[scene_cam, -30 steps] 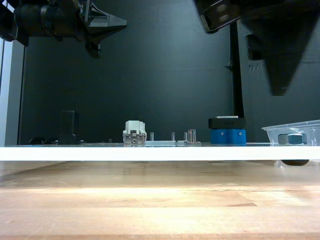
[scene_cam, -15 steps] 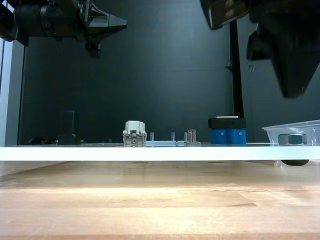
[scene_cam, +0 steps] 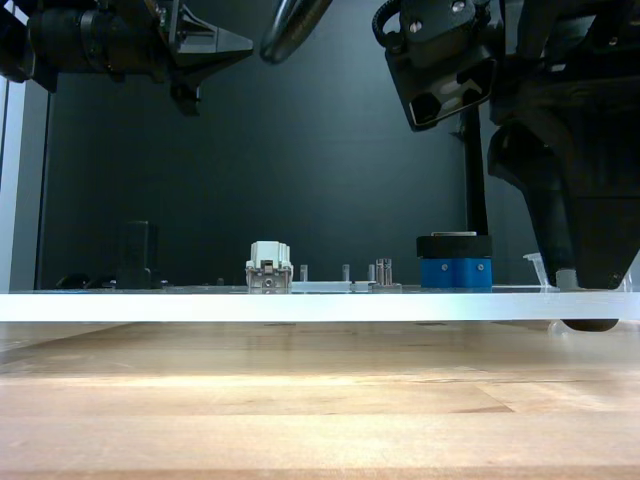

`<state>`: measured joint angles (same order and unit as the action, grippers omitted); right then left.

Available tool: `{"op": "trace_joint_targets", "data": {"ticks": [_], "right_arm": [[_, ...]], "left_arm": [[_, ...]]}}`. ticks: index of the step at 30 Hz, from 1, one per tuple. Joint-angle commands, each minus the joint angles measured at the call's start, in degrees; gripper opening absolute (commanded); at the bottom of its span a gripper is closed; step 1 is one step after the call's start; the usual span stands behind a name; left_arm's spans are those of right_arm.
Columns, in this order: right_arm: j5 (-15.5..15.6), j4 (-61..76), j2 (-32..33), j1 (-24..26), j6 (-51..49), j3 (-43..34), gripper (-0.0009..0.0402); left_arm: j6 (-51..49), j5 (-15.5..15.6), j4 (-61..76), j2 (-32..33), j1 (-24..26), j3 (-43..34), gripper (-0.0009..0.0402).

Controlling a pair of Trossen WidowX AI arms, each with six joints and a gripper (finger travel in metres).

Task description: Unfasten the M12 nut and place it in the container

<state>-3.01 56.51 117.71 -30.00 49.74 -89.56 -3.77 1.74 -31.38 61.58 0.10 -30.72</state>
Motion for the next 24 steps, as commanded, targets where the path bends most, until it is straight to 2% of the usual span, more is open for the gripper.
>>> {"op": "trace_joint_targets", "data": {"ticks": [1,14,17,21,24], "right_arm": [[0.0,0.1,0.0,0.0,0.0,0.1,0.0198],[0.1,0.0,0.0,0.1,-0.8,0.1,-0.0004],[0.2,0.0,-0.1,0.1,-3.3,0.1,0.0011],[2.8,0.0,-0.1,0.1,-15.5,0.2,0.0025],[3.1,0.0,-0.2,0.1,-23.8,0.2,0.0029]], "left_arm": [[0.0,0.0,0.0,0.0,0.0,0.0,0.0],[0.0,0.0,0.0,0.0,0.0,0.0,0.0],[0.0,0.0,0.0,0.0,0.0,0.0,0.0],[0.0,0.0,0.0,0.0,0.0,0.0,0.0],[0.0,0.0,0.0,0.0,0.0,0.0,0.0]]}}
